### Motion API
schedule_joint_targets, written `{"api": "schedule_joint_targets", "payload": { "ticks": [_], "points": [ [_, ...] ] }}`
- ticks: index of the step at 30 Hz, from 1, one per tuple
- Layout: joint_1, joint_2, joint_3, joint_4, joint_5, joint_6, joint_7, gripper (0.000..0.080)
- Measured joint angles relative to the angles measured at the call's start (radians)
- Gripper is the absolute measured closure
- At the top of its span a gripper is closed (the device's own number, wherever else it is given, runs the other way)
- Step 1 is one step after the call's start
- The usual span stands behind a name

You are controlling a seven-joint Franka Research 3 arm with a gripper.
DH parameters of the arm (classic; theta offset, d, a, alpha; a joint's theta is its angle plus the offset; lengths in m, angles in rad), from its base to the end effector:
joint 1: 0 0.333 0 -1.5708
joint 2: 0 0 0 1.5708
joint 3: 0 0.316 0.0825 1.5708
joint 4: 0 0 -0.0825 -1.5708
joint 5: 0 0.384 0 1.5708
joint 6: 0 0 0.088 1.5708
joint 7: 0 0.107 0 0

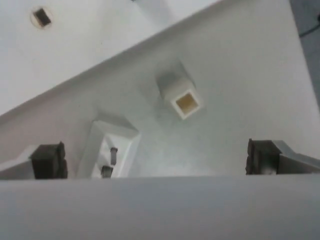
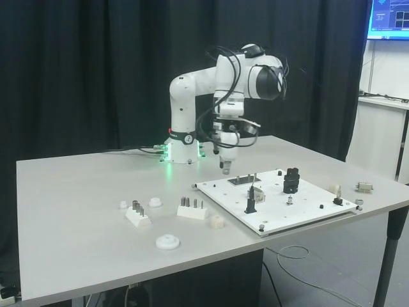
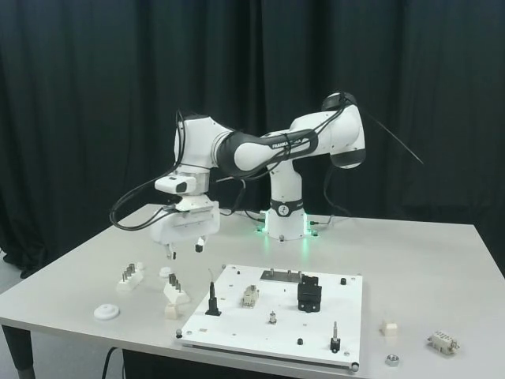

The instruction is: Pick square peg 2.

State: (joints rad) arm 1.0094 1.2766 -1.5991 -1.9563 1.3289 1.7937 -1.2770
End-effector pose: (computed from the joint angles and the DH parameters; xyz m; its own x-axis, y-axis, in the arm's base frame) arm 0.5845 -0.1323 0.3239 0.9410 0.3290 0.0798 0.3185 -0.9403 0.1203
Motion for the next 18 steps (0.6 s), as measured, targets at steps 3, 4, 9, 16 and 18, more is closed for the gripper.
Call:
{"api": "schedule_joint_targets", "payload": {
  "ticks": [3, 4, 9, 16, 18],
  "points": [
    [0.0, 0.0, 0.004, -0.02, 0.004, 0.018, 0.006, 0.0003],
    [0.0, 0.0, 0.006, -0.026, 0.007, 0.026, 0.006, 0.0003],
    [0.0, 0.0, 0.019, -0.063, 0.023, 0.055, 0.006, 0.0003],
    [0.0, 0.002, 0.045, -0.12, 0.066, 0.091, 0.016, 0.0003],
    [0.0, 0.003, 0.053, -0.137, 0.083, 0.102, 0.031, 0.0003]
  ]
}}
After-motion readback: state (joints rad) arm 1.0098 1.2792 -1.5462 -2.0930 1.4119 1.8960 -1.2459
